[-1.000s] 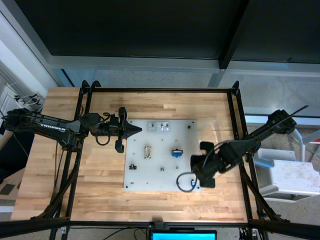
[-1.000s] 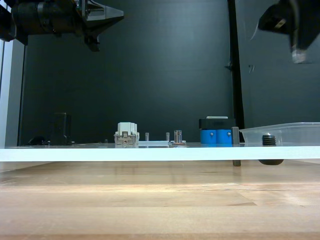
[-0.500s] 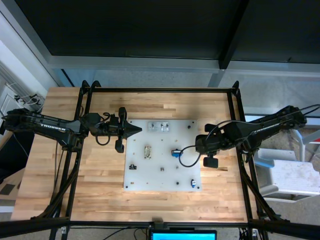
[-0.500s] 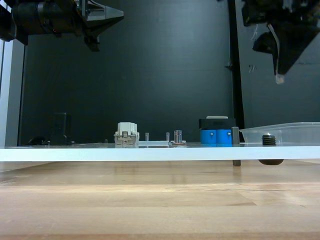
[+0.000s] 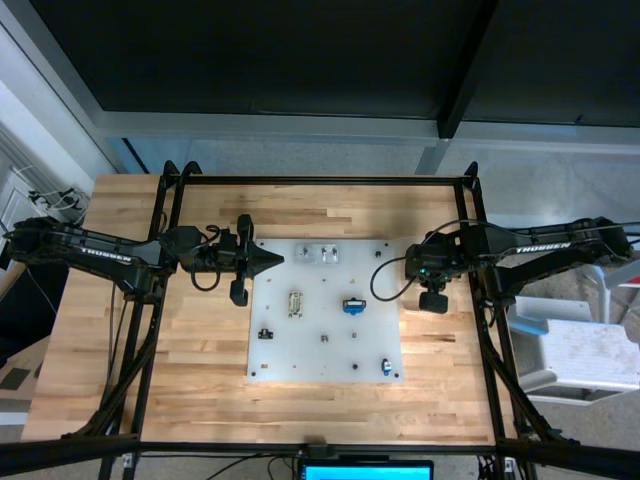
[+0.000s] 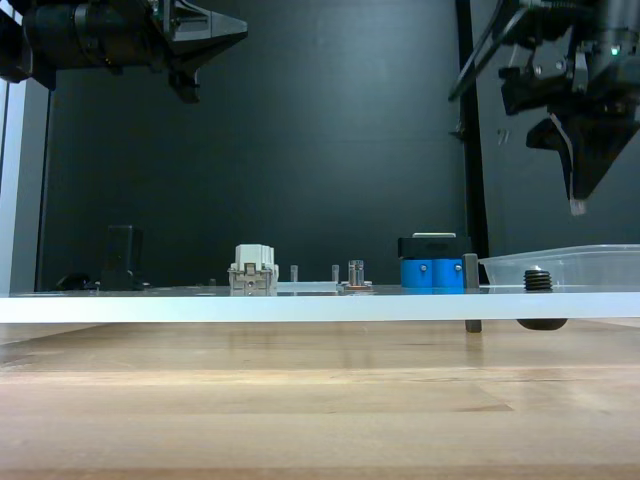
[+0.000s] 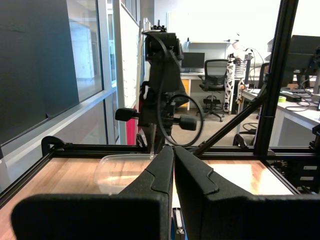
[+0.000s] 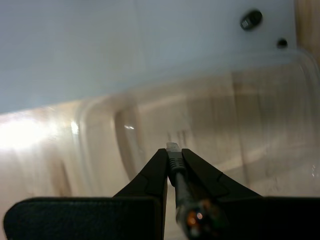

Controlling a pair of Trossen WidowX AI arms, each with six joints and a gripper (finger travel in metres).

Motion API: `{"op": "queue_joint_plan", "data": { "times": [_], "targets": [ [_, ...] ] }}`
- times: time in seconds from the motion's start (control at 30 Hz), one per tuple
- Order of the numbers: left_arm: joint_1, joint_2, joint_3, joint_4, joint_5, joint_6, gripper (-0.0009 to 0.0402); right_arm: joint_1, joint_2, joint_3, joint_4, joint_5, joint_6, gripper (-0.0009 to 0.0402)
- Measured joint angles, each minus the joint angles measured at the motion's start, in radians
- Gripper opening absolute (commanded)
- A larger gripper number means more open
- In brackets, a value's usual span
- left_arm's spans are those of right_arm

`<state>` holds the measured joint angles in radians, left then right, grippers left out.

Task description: Remove the rj45 connector and place it in the container

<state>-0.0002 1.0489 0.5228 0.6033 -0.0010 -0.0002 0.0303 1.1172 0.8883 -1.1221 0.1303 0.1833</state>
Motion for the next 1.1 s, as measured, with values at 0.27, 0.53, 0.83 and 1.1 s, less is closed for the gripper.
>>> {"op": "queue_joint_plan", "data": {
  "times": [0.27,0.53,0.83,1.1],
  "targets": [
    [0.0,0.0,0.0,0.0,0.0,0.0,0.0001,-0.044,-0.006,-0.023,0.007,-0.003,-0.044,0.0001],
    [0.0,0.0,0.0,0.0,0.0,0.0,0.0001,-0.044,-0.006,-0.023,0.009,-0.003,-0.067,0.0053],
    [0.0,0.0,0.0,0.0,0.0,0.0,0.0001,-0.044,-0.006,-0.023,0.008,-0.02,-0.07,0.0197],
    [0.0,0.0,0.0,0.0,0.0,0.0,0.0001,-0.044,-0.005,-0.023,0.008,-0.018,-0.066,0.0241]
  ]
}}
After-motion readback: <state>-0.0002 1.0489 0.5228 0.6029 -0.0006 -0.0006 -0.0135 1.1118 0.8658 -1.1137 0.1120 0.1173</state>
